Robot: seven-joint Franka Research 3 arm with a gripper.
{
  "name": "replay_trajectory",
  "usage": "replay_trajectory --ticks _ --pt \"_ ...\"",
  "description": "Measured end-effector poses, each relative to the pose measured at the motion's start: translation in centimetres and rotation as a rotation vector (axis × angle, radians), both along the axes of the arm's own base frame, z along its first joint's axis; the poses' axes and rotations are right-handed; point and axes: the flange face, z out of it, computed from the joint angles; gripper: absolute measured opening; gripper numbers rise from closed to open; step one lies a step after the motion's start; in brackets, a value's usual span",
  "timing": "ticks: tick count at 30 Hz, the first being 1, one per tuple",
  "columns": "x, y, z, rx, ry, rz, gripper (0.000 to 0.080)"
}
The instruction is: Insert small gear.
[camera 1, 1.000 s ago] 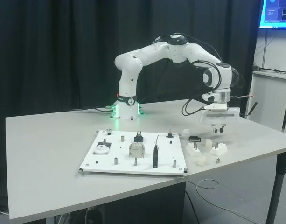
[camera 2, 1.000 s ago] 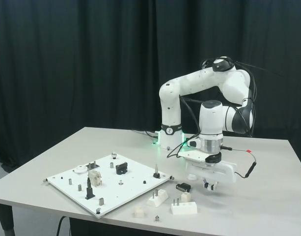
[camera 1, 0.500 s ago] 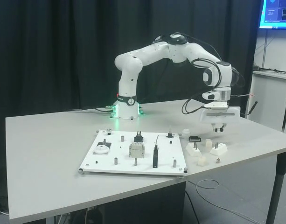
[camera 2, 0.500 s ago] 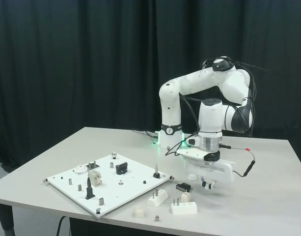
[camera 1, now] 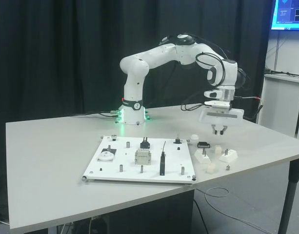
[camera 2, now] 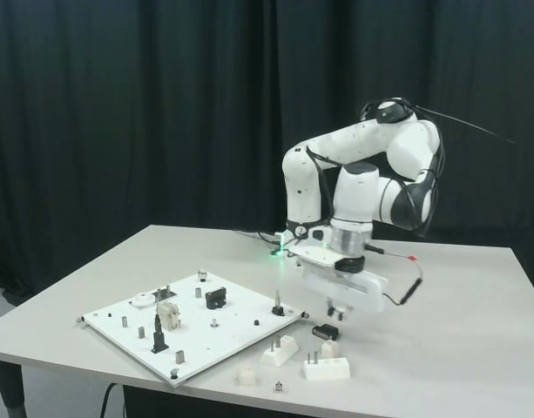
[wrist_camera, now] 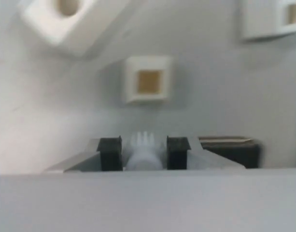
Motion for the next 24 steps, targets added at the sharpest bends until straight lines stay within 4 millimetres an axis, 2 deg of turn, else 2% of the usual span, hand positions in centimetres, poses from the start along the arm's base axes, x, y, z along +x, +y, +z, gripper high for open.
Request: replay_trajectory --ticks 9,16,24 --pt "-0.3 -5.6 2.9 -0.053 -0.018 -0.005 0.0195" --pt "-0.8 -11.2 4.9 -0.084 -0.034 0.004 0.0195" --pt "-1.6 -18.0 6.4 -0.110 -0.036 0.013 0.0195"
